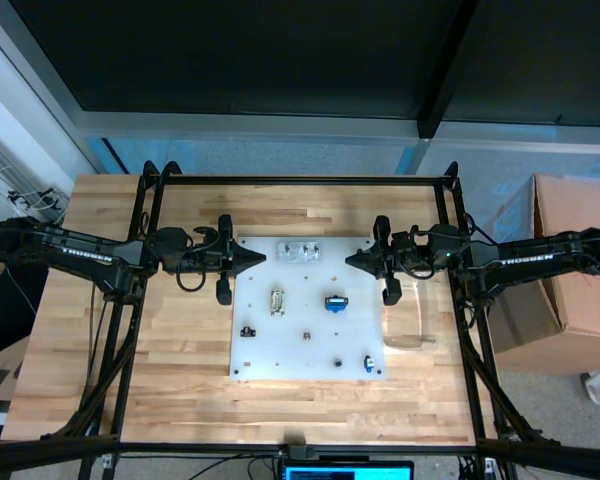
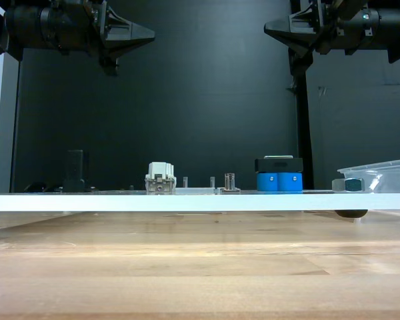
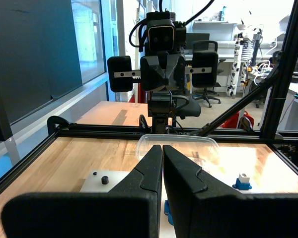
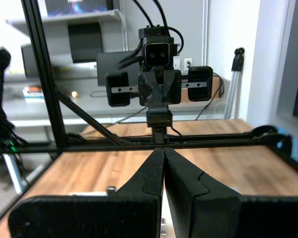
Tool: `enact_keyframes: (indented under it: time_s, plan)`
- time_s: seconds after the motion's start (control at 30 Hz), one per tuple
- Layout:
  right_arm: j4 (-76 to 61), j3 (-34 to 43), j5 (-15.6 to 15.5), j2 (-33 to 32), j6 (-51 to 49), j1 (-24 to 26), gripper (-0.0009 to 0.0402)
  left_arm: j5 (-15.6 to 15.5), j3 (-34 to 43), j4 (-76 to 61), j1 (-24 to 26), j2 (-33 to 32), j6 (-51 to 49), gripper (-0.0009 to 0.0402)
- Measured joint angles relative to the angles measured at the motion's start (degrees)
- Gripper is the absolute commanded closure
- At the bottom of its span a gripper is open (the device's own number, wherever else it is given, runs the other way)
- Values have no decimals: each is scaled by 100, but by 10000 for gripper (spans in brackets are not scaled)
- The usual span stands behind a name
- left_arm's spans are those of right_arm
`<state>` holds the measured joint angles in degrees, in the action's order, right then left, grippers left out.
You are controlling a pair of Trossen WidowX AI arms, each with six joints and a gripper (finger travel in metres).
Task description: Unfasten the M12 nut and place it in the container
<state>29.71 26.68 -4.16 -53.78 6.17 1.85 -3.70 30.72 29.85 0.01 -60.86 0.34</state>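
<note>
The nut [image 2: 349,184] sits on its stud [image 1: 369,366]; left tool [image 1: 260,257] and right tool [image 1: 350,260], both pressed together, hang above the board [image 1: 280,340].

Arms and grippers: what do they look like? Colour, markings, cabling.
The matte black left arm and right arm carry white TROSSEN lettering. The left gripper and right gripper, over the white board's left and right edges, have wedge-shaped black fingers tapering to a point. Looped black cables hang at the wrists; a boxy black wrist camera tops the right gripper.
</note>
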Motion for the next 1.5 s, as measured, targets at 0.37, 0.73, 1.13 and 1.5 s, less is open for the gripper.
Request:
enact_keyframes:
  time_s: [0.37, 0.73, 1.13, 1.5]
  plan:
    - [-3206, 1655, 15, -391, 81, -505, 394, 2, 0, 0, 0, 0, 0, 393]
    - [-5639, 3298, 638, -1537, 470, -1357, 393, 0, -2, 2, 0, 0, 2, 393]
    - [-7420, 4734, 625, -2804, 1405, -2009, 393, 0, 0, 0, 0, 0, 0, 393]
    - [-8863, 6107, 610, -3886, 1996, -2365, 393, 0, -2, 0, 0, 0, 2, 393]
